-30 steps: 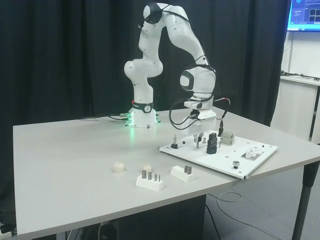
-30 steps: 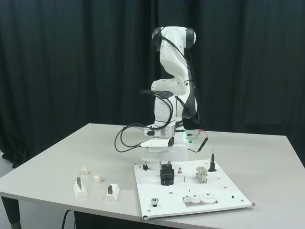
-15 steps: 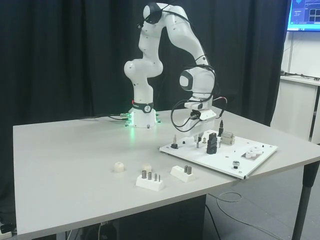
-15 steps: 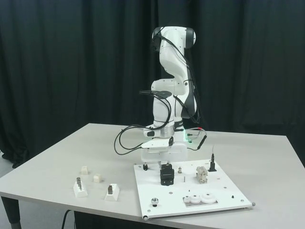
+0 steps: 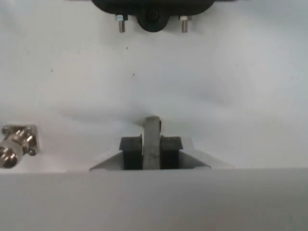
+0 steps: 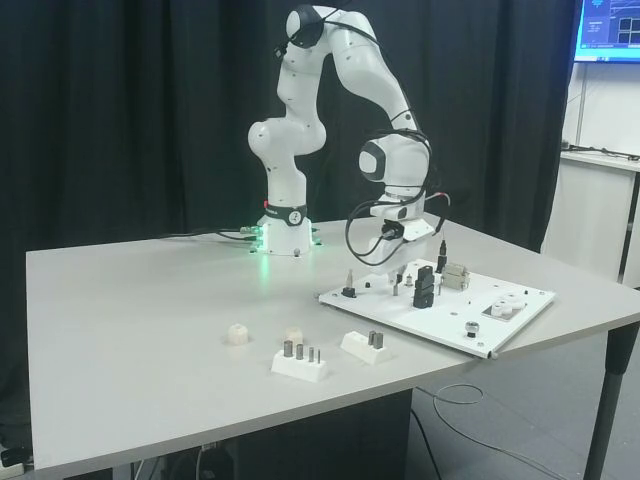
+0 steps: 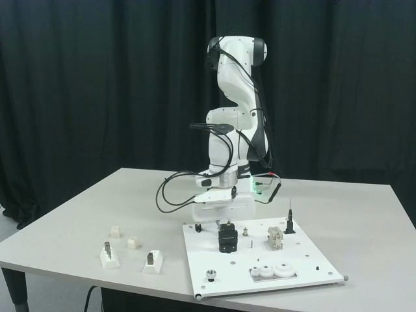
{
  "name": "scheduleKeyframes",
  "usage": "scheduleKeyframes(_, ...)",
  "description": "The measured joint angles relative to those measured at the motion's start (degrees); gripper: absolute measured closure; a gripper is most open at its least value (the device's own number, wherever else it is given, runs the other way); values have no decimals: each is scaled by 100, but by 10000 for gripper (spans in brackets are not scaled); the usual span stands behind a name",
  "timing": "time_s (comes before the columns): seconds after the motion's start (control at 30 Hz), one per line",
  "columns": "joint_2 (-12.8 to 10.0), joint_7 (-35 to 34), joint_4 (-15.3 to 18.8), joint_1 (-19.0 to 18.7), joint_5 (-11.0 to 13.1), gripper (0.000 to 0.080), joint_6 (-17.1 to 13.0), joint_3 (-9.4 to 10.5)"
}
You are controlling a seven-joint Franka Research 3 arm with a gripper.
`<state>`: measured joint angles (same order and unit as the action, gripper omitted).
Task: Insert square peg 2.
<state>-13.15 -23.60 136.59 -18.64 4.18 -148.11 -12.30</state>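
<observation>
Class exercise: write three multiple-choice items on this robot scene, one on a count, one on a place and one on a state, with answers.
1. White peg holders on the table: A one; B two; C four.
2. The gripper hangs over: A the board; B the peg holders; C bare table.
3. The gripper is: A open, empty; B open around a peg; C shut on a grey peg.
Answers: B, two stand beside the board; A, white board lies below it; C, wrist view shows the peg clamped.
</observation>
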Motion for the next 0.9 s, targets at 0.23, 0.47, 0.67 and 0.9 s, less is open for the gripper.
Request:
scheduleKeyframes(0.23,-4,519,-5,1,-1,728,0,0)
scheduleKeyframes(0.47,-7,592,-9,4,-2,728,0,-1)
scheduleKeyframes(0.67,-7,433,-9,8,25,728,0,-2)
scheduleKeyframes(0.9,-7,297,-9,8,28,729,5,-3)
